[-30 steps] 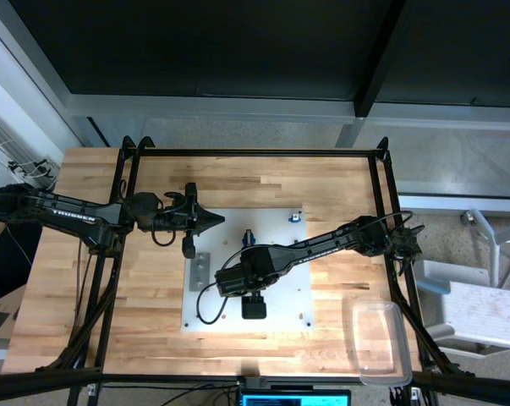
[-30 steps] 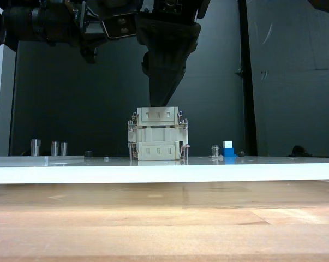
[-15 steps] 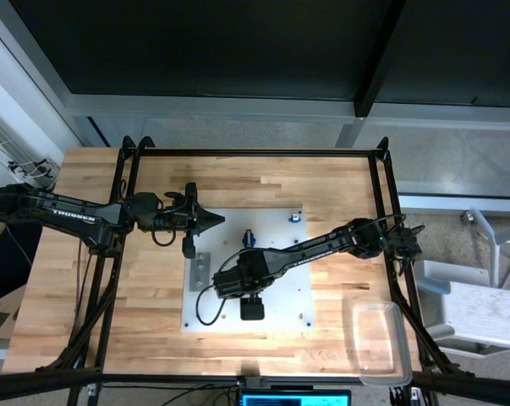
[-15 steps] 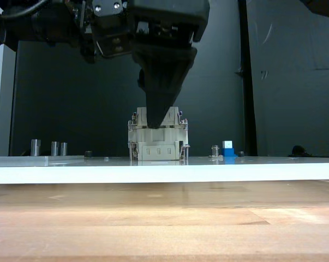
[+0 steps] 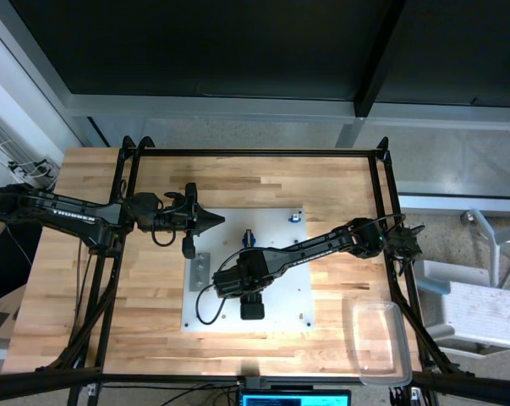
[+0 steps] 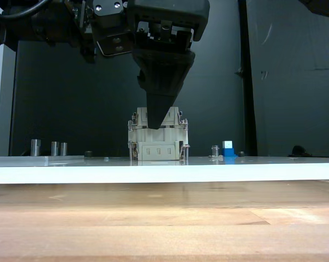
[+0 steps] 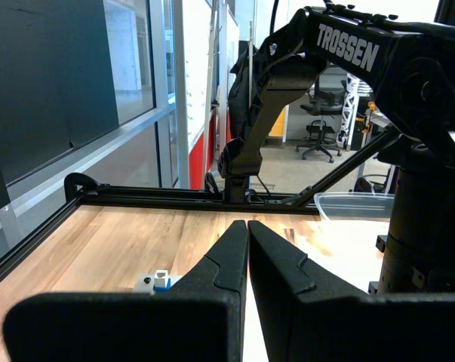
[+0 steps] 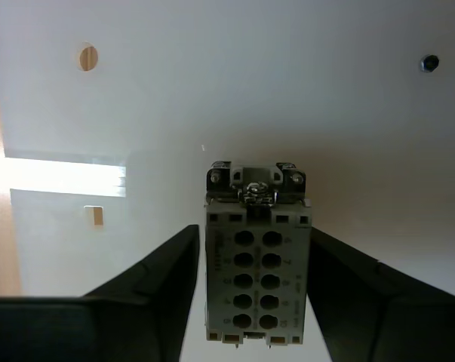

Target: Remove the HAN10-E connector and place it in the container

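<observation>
HAN10-E connector [image 8: 257, 260] straddled by open right hand [image 8: 253, 235] pointing down; left hand [image 7: 247, 225] closed, level, at board [image 5: 293, 309] corner.

Both arms are matte black, built of slim jointed links; the right arm [image 5: 322, 245] bears white TROSSEN lettering [image 7: 346, 47]. A black cable [image 5: 202, 306] loops off its wrist, and silver screw heads [image 6: 103, 8] dot its gripper housing. The left gripper [image 7: 247, 226], by the far left edge of the white board [image 5: 293, 296], has wedge fingers pressed together. The right gripper [image 6: 156, 123], above mid-board, has tapered fingers spread apart.
</observation>
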